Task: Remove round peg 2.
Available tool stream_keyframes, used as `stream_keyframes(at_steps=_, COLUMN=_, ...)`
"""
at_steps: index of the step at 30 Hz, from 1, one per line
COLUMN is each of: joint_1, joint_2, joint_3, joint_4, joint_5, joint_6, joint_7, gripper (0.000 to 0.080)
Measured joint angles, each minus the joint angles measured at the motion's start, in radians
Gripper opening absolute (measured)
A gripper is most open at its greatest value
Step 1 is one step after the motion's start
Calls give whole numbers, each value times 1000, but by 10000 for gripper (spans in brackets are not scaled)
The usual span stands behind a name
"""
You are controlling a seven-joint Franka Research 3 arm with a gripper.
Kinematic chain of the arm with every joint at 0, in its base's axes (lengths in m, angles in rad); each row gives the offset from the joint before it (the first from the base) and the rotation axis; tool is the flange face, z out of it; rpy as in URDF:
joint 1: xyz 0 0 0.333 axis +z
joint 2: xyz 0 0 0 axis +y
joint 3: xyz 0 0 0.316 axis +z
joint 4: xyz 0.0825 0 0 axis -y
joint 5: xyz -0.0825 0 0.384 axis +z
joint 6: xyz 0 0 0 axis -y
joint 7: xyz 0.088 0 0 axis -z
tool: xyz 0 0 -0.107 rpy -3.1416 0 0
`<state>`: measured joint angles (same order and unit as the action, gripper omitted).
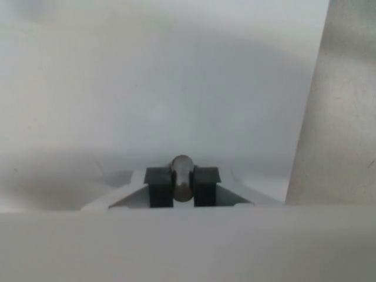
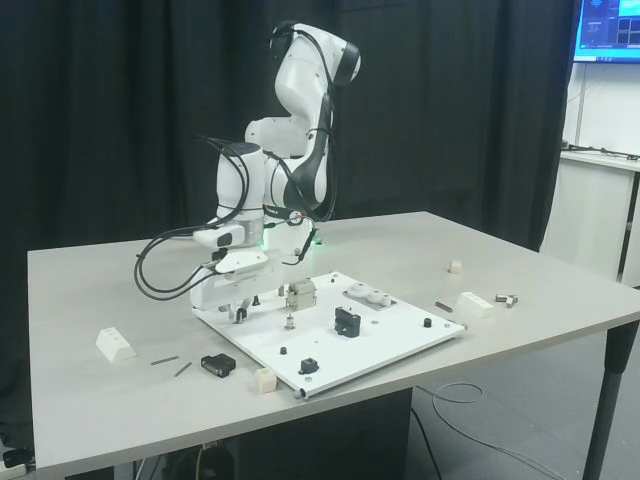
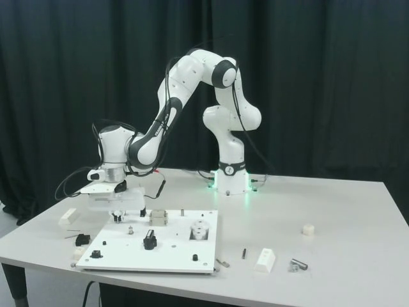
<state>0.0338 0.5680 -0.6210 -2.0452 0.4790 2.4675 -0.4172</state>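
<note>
The arm point(image 3: 192, 83) is white with black joint bands, and a green glow rings its base point(image 3: 231, 185). The surface point(image 2: 560, 300) is plain grey, the board point(image 2: 400, 340) on it white. The curtain point(image 3: 332, 77) behind is black. The pincer point(image 1: 182, 187) has black fingertips gripping a grey peg point(image 1: 181, 176).

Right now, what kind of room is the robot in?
Probably a robot lab: a white robot arm bolted on a grey table, black curtains behind, and a white practice board holding small parts.

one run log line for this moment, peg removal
phase: peg held | end effector: shut on round peg | position: above white board, near its far corner | table: loose parts around board
</note>
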Motion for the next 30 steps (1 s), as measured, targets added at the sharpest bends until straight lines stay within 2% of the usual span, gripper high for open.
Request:
stream_keyframes(at_steps=2, joint_1=0, joint_2=0, joint_3=0, joint_4=0, joint_5=0, joint_6=0, joint_7=-4, gripper=130)
stream_keyframes(at_steps=3, joint_1=0, joint_2=0, joint_3=0, joint_4=0, joint_5=0, joint_6=0, joint_7=-5, gripper=71)
stream_keyframes(at_steps=20, joint_1=0, joint_2=-5, joint_3=-2, joint_4=-1, joint_5=-3, joint_6=-2, joint_7=-8, gripper=71)
stream_keyframes(at_steps=25, joint_1=0, joint_2=-24, joint_3=-5, joint_4=-1, joint_5=-24, joint_6=-19, joint_7=-7, gripper=71)
stream_keyframes(at_steps=30, joint_1=1, joint_2=-61, joint_3=-15, joint_4=-1, joint_5=-58, joint_6=-51, joint_7=2, gripper=71)
